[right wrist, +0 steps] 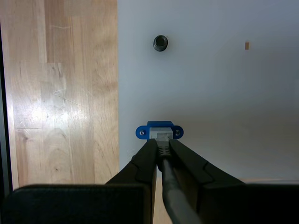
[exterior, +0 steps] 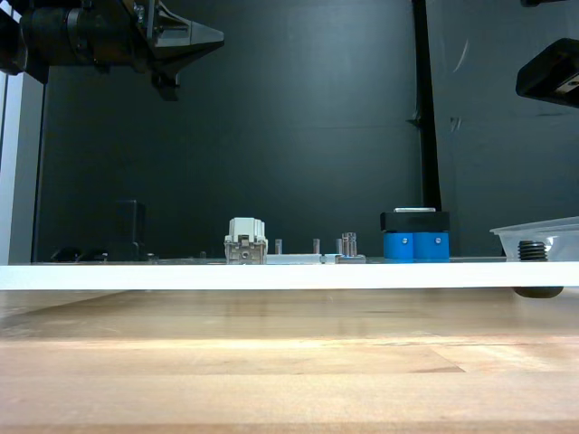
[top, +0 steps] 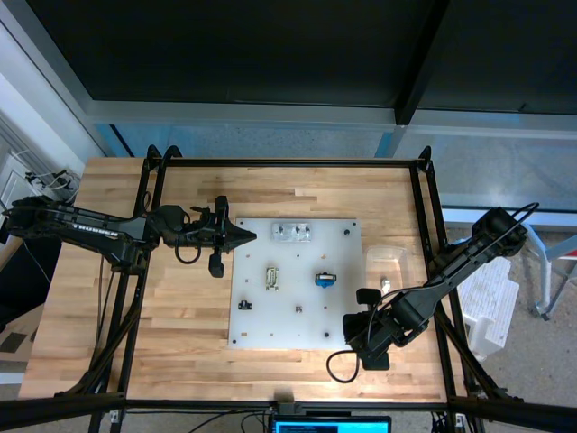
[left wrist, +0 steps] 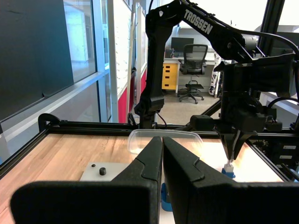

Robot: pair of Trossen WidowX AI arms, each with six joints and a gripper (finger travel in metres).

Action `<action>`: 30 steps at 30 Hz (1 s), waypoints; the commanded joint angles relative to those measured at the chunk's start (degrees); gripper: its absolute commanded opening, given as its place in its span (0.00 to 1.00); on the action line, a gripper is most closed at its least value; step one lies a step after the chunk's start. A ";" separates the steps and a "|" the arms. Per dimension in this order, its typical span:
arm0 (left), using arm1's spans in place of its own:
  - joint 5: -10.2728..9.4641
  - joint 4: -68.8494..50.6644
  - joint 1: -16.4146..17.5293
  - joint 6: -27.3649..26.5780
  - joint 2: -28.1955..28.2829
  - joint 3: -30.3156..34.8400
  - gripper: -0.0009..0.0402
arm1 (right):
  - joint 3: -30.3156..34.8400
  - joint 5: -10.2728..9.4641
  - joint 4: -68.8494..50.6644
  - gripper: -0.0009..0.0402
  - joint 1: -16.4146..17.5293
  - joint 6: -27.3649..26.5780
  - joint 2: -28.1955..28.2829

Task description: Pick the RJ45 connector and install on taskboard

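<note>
We see the wood counter (top: pixel 180 307) w/ the white taskboard (top: pixel 270 325) lying flat mid-counter. The left arm (top: pixel 90 230) has no part in the job. The left end effector (top: pixel 249 236) hangs high above the board's left side, fingers (left wrist: pixel 145 163) together, nothing held. The right arm (top: pixel 460 257) reaches down at the board's near right corner. The right end effector (right wrist: pixel 161 142) is clamped on the RJ45 connector (right wrist: pixel 161 136), and its cable (right wrist: pixel 170 191) runs back out of the grip. The plug nose sits right at a small blue socket (right wrist: pixel 159 125) just inside the board edge, lined up w/ it. As we judge it: pick done, carry done, alignment approx done. Left to do: press the plug home if needed, let go, back off. We can't tell whether it's seated or only meeting the socket.
</note>
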 commanded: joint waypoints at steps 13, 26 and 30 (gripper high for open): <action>0.02 0.02 0.00 0.00 0.02 0.00 0.02 | -2.29 0.07 1.25 0.03 0.15 -0.02 0.02; 0.02 0.00 0.02 0.00 0.00 0.00 0.02 | -3.67 -0.04 2.19 0.03 0.22 -0.02 0.02; 0.02 0.02 0.00 0.00 0.02 0.00 0.02 | -3.67 -0.11 2.27 0.03 0.24 -0.02 0.02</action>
